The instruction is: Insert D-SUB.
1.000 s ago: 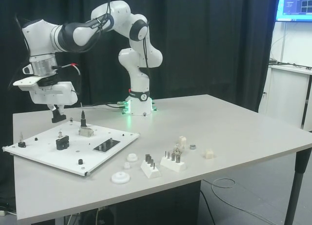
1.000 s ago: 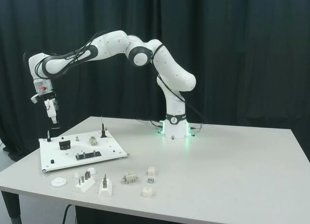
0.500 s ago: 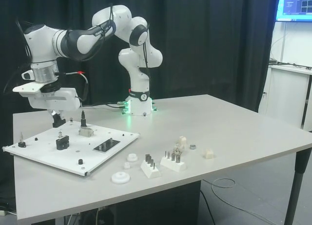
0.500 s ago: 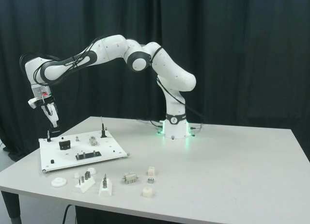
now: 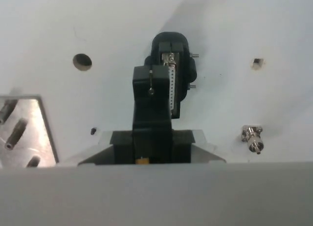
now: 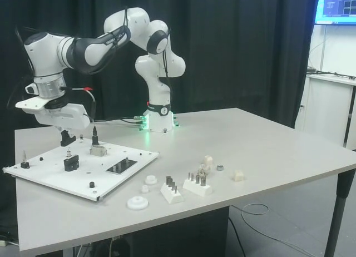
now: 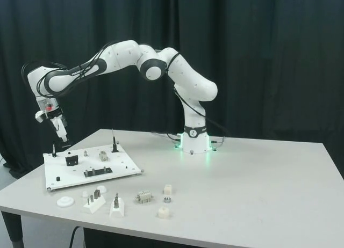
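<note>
Gripper (image 5: 151,133) fingers clamped on black D-SUB plug (image 5: 151,96), hovering just above black D-SUB socket (image 5: 172,64) on white board (image 6: 78,171), grey table (image 6: 267,146) underneath.

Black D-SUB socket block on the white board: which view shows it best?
Wrist view: the black D-SUB socket block sits mid-picture, its pin row visible beyond the gripper. In both room views it is only a small black block on the white board, with no pin detail.

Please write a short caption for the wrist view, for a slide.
Gripper holding a black D-SUB plug above its black socket on the white board.
</note>
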